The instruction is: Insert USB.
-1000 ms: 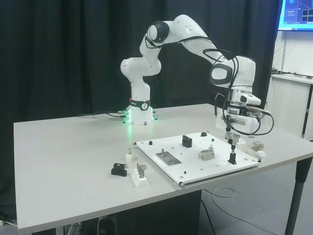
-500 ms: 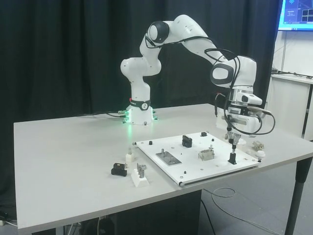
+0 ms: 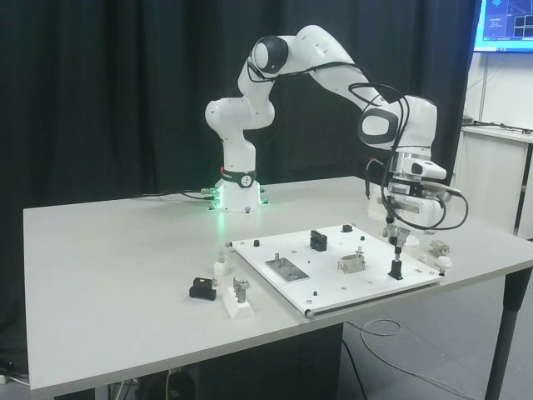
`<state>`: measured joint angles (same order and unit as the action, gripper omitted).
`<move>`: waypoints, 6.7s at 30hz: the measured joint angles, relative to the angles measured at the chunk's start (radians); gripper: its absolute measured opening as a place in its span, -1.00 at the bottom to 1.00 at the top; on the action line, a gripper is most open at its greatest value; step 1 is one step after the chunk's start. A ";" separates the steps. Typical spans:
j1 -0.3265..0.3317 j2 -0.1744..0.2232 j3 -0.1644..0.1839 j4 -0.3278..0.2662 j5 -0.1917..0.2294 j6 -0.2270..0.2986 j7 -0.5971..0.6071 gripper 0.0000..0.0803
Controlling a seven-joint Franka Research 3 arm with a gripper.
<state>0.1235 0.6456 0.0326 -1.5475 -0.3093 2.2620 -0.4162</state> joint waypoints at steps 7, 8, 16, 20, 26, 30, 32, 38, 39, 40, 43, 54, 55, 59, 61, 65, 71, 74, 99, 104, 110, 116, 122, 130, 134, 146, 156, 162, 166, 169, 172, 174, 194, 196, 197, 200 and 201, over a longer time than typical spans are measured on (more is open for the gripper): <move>0.000 0.001 0.001 0.000 0.000 -0.006 0.000 -0.82; 0.000 0.001 0.001 0.000 0.000 -0.006 0.000 -0.82; 0.000 0.002 0.003 0.000 0.000 -0.008 0.000 -0.82; 0.000 0.003 0.004 0.000 0.000 -0.008 0.000 -0.82; 0.000 0.005 0.004 0.000 0.000 -0.008 0.000 -0.82; 0.000 0.006 0.004 0.000 0.000 -0.008 0.000 -0.82; 0.000 0.007 0.004 0.000 0.000 -0.008 0.000 -0.82; 0.000 0.008 0.004 0.000 0.000 -0.008 0.000 -0.82; 0.000 0.007 0.004 0.000 0.000 -0.008 0.000 -0.82; 0.000 0.008 0.004 0.000 0.000 -0.008 0.000 -0.82; 0.000 0.008 0.004 0.000 0.000 -0.008 0.000 -0.82; 0.000 0.008 0.004 0.001 0.000 -0.007 0.000 -0.82; 0.000 0.008 0.004 0.001 0.000 -0.007 0.000 -0.82; 0.000 0.008 0.004 0.002 0.000 -0.006 0.000 -0.82; 0.000 0.008 0.004 0.003 0.000 -0.006 0.000 -0.82; -0.002 0.008 0.004 0.003 0.000 -0.006 0.000 -0.83; -0.004 0.008 0.004 0.003 0.000 -0.005 0.000 -0.83; -0.005 0.010 0.004 0.003 0.000 -0.002 0.000 -0.83; -0.006 0.012 0.010 0.003 -0.019 0.008 -0.013 -0.82; -0.006 0.013 0.015 0.003 -0.039 0.007 -0.013 -0.83; -0.006 0.013 0.021 0.003 -0.063 0.002 -0.013 -0.83; -0.006 0.013 0.025 0.003 -0.081 -0.006 -0.012 -0.83; -0.006 0.014 0.027 0.003 -0.090 -0.007 -0.010 -0.83; -0.006 0.014 0.028 0.003 -0.090 -0.007 -0.007 -0.83; -0.006 0.014 0.030 0.003 -0.090 -0.007 -0.006 -0.83; -0.006 0.016 0.031 0.004 -0.092 -0.007 -0.006 -0.83; -0.007 0.017 0.031 0.005 -0.097 -0.007 0.001 -0.83; -0.009 0.017 0.031 0.005 -0.097 -0.007 0.003 -0.83; -0.010 0.017 0.031 0.005 -0.097 -0.007 0.004 -0.83; -0.010 0.017 0.031 0.005 -0.097 -0.007 0.004 -0.83; -0.010 0.017 0.031 0.005 -0.097 -0.007 0.004 -0.83; -0.010 0.017 0.031 0.005 -0.097 -0.007 0.005 -0.83; -0.015 0.019 0.037 0.007 -0.097 -0.006 0.012 -0.83; -0.015 0.019 0.037 0.008 -0.097 -0.006 0.012 -0.83; -0.015 0.019 0.037 0.008 -0.097 -0.006 0.012 -0.83; -0.015 0.019 0.037 0.008 -0.097 -0.006 0.012 -0.83; -0.015 0.019 0.037 0.008 -0.097 -0.006 0.012 -0.83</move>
<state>0.1084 0.6648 0.0700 -1.5393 -0.4066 2.2565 -0.4046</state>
